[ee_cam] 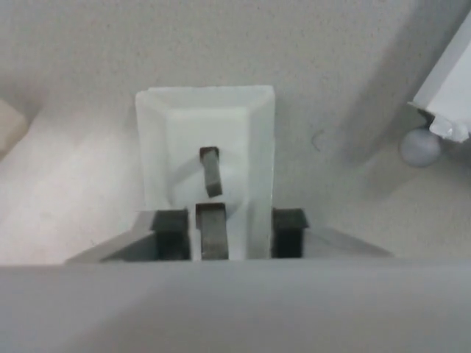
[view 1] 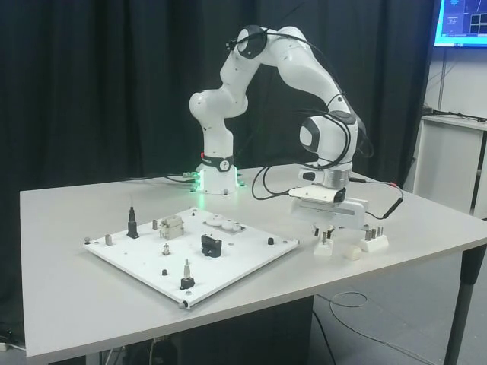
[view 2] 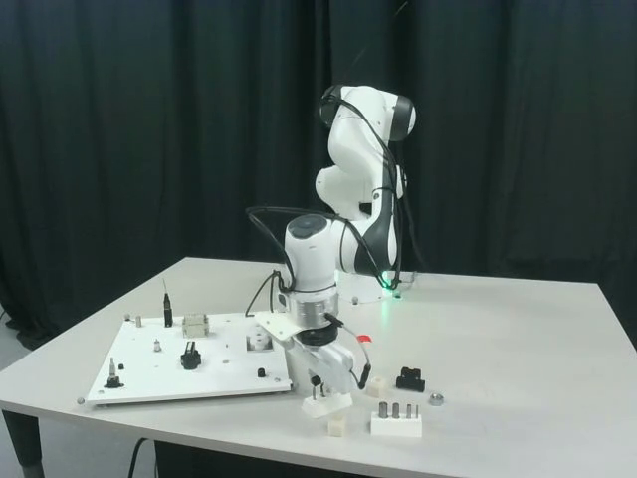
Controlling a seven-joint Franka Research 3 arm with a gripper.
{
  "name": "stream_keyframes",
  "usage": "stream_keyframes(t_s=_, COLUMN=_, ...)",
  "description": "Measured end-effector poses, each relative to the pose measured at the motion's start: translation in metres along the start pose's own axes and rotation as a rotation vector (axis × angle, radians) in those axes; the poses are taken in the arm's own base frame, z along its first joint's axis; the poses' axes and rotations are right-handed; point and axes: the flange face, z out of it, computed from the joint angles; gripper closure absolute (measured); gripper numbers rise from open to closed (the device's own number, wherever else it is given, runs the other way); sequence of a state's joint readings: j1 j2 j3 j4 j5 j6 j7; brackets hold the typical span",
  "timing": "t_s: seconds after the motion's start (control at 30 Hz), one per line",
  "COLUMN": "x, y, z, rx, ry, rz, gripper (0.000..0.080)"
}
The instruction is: Pick square peg 2.
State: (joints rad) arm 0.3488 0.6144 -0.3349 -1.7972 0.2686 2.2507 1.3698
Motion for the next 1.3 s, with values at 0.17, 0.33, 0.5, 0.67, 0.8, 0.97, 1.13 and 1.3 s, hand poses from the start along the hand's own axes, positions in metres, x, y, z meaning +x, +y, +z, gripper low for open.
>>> stream_keyframes(t_s=0.17, x=-0.002, y=0.0, z=0.0, rx=0.001, ry=-0.002, rz=-0.011, gripper=0.0664)
stream_keyframes(t_s=0.33, x=-0.004, y=0.0, z=0.0, rx=0.001, ry=-0.003, rz=-0.026, gripper=0.0732)
stream_keyframes(t_s=0.5, x=-0.005, y=-0.001, z=-0.001, rx=0.004, ry=-0.004, rz=-0.028, gripper=0.0732)
stream_keyframes(t_s=0.67, x=-0.005, y=-0.001, z=-0.003, rx=0.008, ry=-0.005, rz=-0.028, gripper=0.0732)
stream_keyframes(t_s=0.8, x=-0.004, y=-0.001, z=-0.009, rx=0.013, ry=-0.007, rz=-0.027, gripper=0.0732)
stream_keyframes(t_s=0.97, x=-0.002, y=0.0, z=-0.021, rx=0.018, ry=-0.013, rz=-0.021, gripper=0.0732)
stream_keyframes(t_s=1.13, x=0.002, y=0.003, z=-0.038, rx=0.02, ry=-0.02, rz=-0.017, gripper=0.0732)
stream_keyframes(t_s=1.3, x=0.005, y=0.005, z=-0.053, rx=0.025, ry=-0.024, rz=-0.015, gripper=0.0733)
